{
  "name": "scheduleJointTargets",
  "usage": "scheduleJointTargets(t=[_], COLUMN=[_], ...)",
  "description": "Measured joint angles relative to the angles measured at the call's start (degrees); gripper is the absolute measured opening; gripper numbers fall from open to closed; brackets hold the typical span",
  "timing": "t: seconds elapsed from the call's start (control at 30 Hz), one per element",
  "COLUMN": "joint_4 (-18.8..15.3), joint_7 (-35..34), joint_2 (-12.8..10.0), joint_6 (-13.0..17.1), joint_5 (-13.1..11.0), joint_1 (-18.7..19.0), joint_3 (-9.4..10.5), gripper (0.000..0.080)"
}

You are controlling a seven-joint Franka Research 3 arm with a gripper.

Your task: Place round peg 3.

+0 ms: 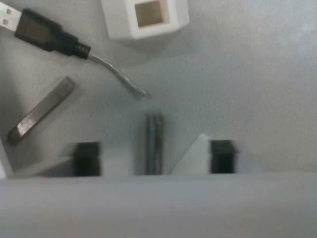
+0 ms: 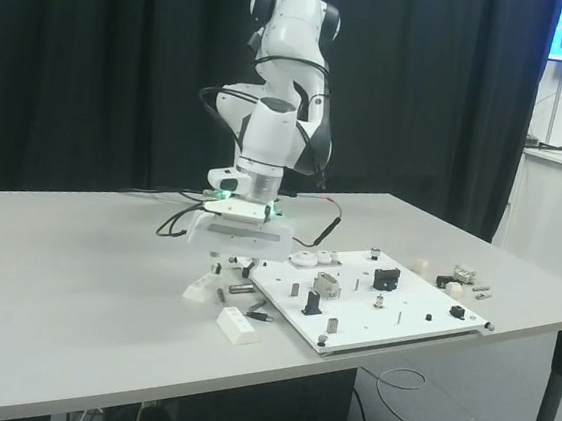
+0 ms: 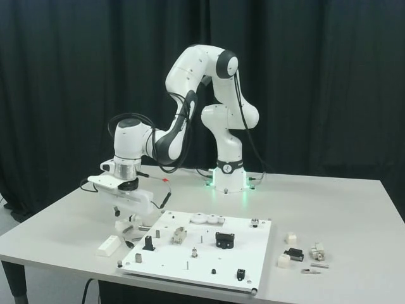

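Currently, the gripper [image 1: 154,158] sits low over the grey table [image 2: 84,270], just off the near-left corner of the white assembly board [image 3: 209,253], with its two black fingers [image 1: 87,158] spread apart. A slim grey round peg [image 1: 154,144] stands upright midway between them, touching neither. Nearby lie a USB plug [image 1: 44,32], a flat grey bar [image 1: 42,110] and a white block [image 1: 146,17] with a square hole.

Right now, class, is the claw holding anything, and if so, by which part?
It looks so: a thin grey peg stands upright between the two black fingertips, but whether they touch it and which part they grip cannot be told.
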State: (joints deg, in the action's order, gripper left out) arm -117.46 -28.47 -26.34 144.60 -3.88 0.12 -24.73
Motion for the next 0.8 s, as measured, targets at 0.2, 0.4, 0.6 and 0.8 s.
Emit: scheduleJointTargets(t=[0.2,0.4,0.6,0.8], joint_4=[0.8,1.5,2.1,2.5], joint_7=[0.6,0.9,1.1,1.2], joint_2=[-0.7,-1.4,-2.0,-2.5], joint_6=[0.0,0.0,-0.1,-0.1], joint_5=[-0.2,-0.3,-0.5,-1.1], joint_1=[-0.4,-0.6,-0.7,-0.8], joint_3=[0.0,0.0,0.02,0.06], gripper=[0.0583,0.0752,0.079,0.0798])
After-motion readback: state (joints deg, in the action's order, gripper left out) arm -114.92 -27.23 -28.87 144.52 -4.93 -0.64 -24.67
